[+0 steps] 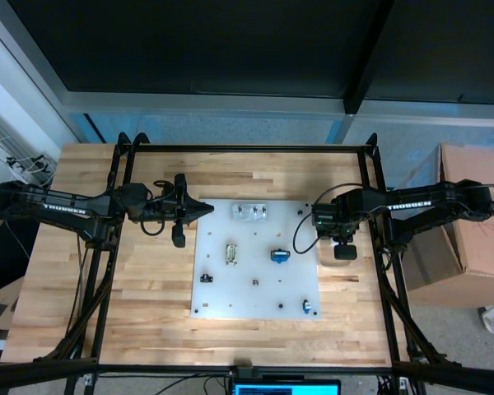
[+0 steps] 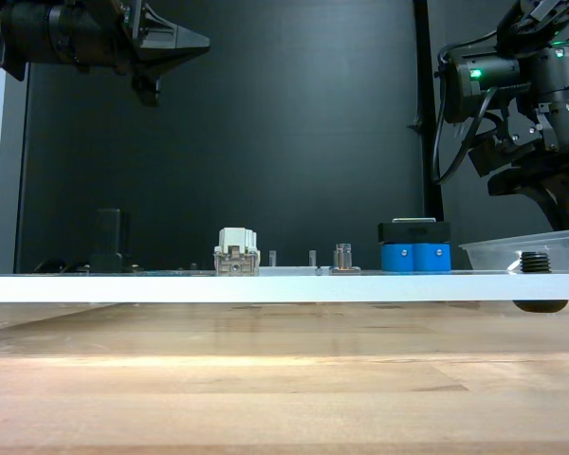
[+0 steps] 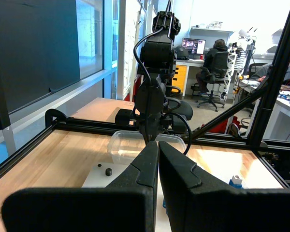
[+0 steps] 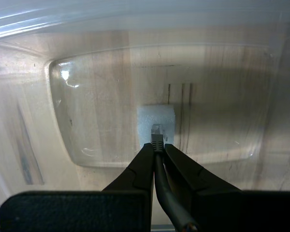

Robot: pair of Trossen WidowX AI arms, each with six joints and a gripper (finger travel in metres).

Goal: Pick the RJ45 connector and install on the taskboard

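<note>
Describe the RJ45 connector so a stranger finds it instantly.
At the right edge of the white taskboard sits a clear tray; the left hand hangs shut over the opposite edge. Above the tray, the right hand pinches the RJ45 connector: a small clear plug tipping a black cable, over a white foam square.

Left arm point(image 1: 58, 206) reaches in level, way up off the surface, left end effector point(image 1: 207, 210) fingers pressed together with nothing between them. Right arm point(image 1: 428, 202) has its wrist bent down, right end effector point(image 4: 157, 145) pinching the RJ45 connector point(image 4: 157, 131).
</note>
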